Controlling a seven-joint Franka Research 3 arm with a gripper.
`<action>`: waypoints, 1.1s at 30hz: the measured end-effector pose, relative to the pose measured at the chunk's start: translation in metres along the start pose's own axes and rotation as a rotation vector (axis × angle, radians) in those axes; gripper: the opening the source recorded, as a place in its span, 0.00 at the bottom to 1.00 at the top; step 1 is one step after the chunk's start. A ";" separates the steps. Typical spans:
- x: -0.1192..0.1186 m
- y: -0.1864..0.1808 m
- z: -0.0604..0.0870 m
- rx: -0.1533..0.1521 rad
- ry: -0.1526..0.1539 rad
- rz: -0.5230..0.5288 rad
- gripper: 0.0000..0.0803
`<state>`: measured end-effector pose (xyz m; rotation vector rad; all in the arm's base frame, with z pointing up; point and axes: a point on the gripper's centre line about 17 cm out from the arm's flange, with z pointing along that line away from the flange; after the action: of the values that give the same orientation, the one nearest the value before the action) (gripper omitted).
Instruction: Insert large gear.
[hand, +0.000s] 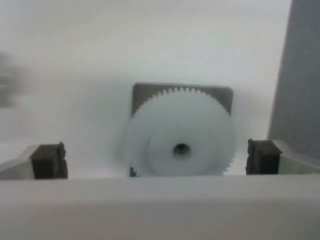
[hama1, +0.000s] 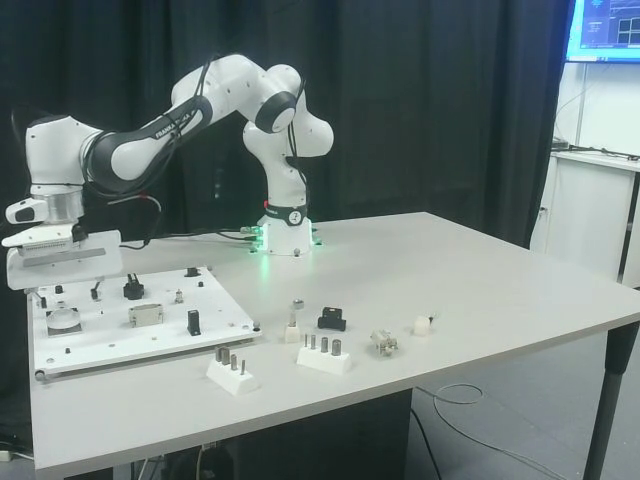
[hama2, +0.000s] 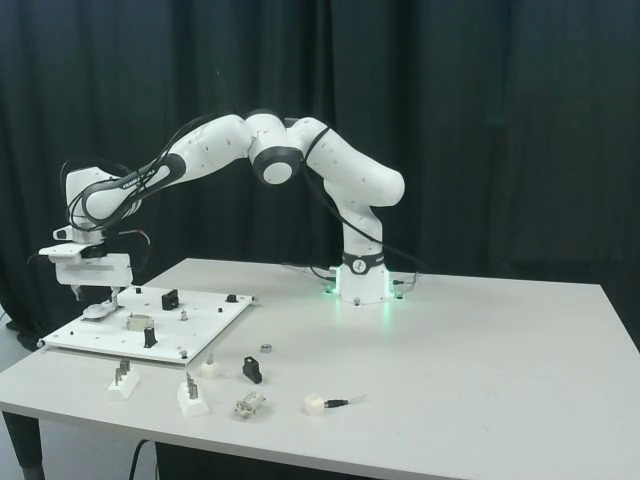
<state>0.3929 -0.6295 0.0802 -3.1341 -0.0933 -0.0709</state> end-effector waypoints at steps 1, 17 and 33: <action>0.000 0.001 0.000 -0.004 0.000 -0.001 1.00; 0.001 0.007 0.019 -0.029 -0.008 -0.009 1.00; 0.001 0.011 0.033 -0.046 -0.016 -0.012 1.00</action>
<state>0.3963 -0.6399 0.0474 -3.1805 -0.1114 -0.0491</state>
